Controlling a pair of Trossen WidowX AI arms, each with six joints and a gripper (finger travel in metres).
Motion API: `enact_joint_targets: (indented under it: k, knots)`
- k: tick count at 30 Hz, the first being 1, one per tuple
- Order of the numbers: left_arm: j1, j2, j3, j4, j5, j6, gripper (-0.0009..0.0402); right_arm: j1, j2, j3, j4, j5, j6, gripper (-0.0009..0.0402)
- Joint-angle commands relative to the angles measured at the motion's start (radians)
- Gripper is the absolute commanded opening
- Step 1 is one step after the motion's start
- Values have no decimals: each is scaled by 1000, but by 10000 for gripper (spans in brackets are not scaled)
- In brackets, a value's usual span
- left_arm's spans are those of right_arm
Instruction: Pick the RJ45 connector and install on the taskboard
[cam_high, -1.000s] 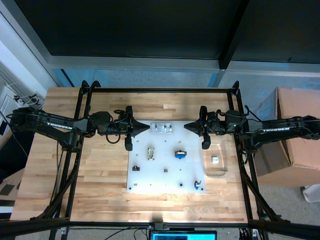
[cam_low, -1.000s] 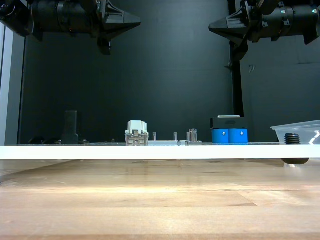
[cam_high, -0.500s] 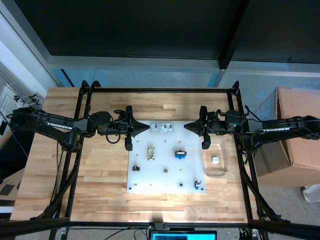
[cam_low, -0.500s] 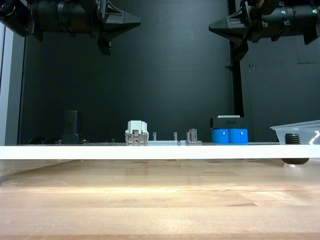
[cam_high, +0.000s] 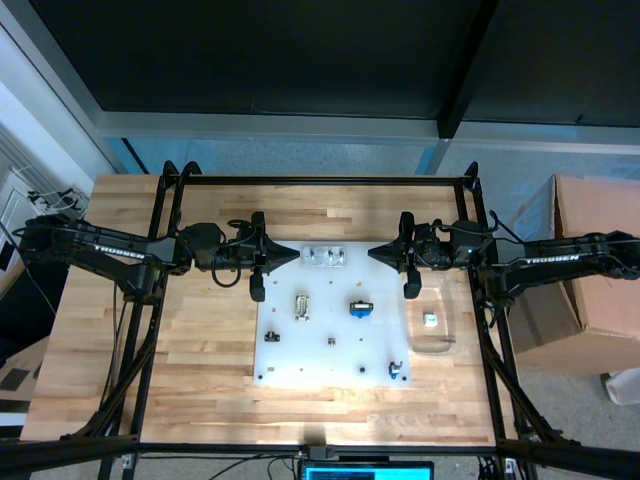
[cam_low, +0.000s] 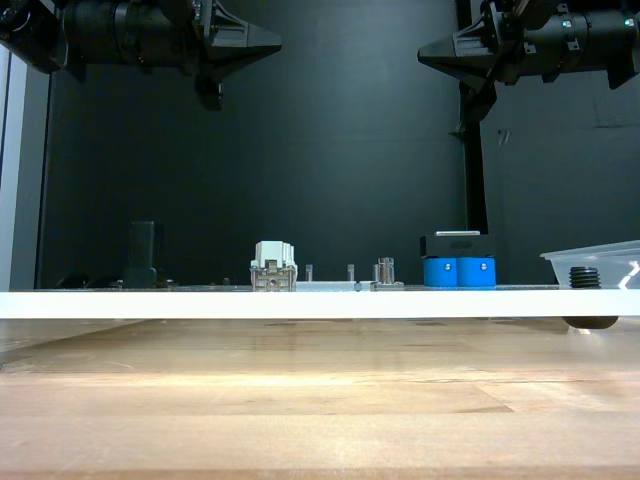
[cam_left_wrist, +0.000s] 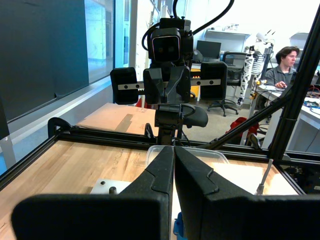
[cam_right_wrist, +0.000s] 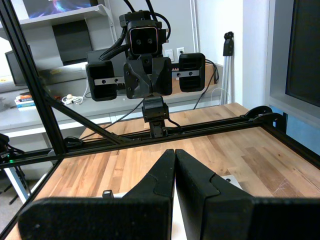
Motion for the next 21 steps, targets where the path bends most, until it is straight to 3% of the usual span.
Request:
enact_joint_targets:
  k: [1, 21]
  knots:
    - [0, 0, 0, 0, 0, 0, 0, 0, 0, 0, 0, 0, 0, 0]
    - [0, 0, 0, 0, 0, 0, 0, 0, 0, 0, 0, 0, 0, 0]
